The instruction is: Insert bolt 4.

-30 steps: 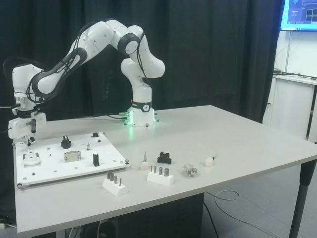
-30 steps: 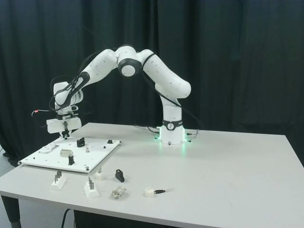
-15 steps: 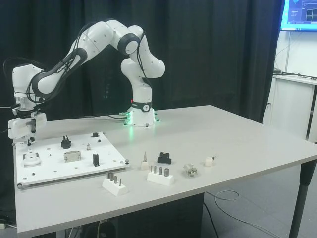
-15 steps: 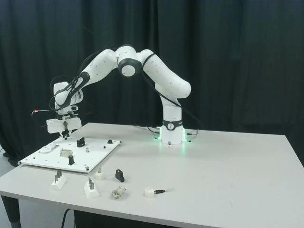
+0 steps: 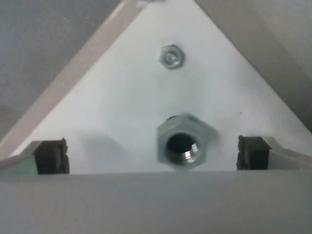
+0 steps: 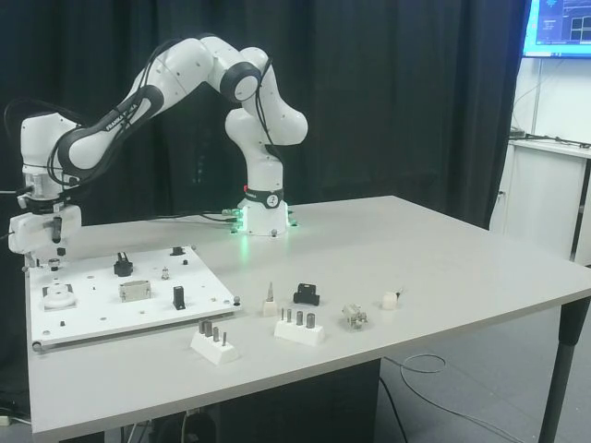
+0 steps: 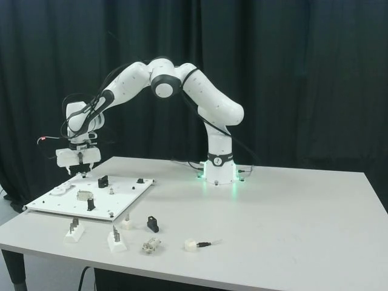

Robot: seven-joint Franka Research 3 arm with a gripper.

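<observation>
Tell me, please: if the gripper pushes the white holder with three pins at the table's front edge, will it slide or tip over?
The white holder looks low and wider than tall, so it would probably slide on the grey table, not tip. It seems small and likely light. Its upright pins might wobble if loosely seated; that cannot be told.

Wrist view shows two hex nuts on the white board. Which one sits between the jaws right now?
The larger hex nut, with its threaded hole open toward the camera, sits between the open gripper jaws. The smaller hex nut lies beyond it, toward the white board corner.
</observation>
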